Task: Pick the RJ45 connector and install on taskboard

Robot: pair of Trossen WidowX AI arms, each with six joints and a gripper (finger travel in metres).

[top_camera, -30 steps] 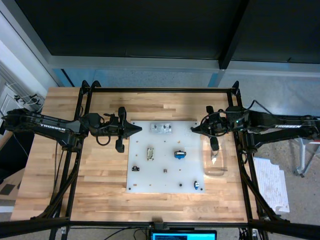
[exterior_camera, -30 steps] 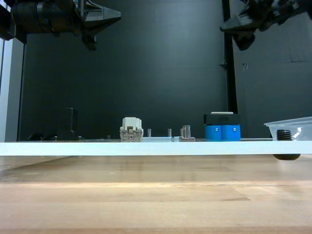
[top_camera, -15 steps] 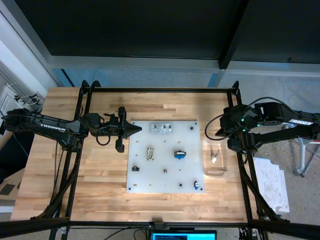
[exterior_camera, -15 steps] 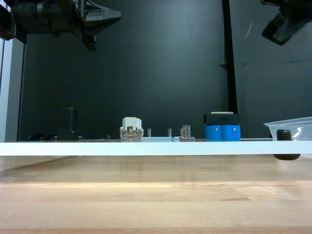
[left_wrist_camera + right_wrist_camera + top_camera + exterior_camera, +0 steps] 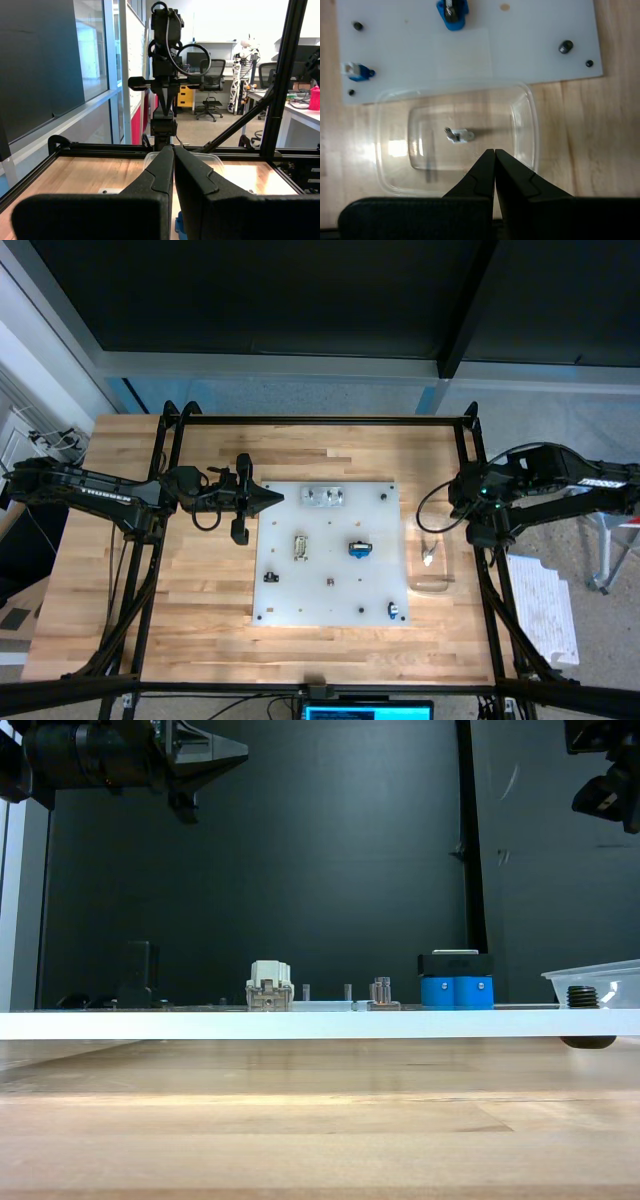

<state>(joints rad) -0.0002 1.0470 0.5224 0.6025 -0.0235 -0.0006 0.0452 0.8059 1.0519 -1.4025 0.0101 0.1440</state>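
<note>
Right gripper: fingers were seen pressed together, nothing held between them. It was pointed down over a clear tray. In the low view it was found high above the table, at the right edge of the frame.

Plug: a small whitish piece was noted lying on the tray floor, near the closed fingertips but apart from them. From above it showed as a pale speck inside the tray. It was not on the board.

Tray: it was set on the wooden table, just beside the right edge of the board. A dark round part was seen inside it in the low view.

Board: the white plate was recorded lying flat in the middle of the table. A blue block stood on it right of centre, and a beige fitting left of centre. A small blue and white part was noted near the corner closest to the tray.

Left gripper: fingers were seen closed together and empty. It was held level and high over the board's left edge, pointing towards the right arm, well apart from the plug.
</note>
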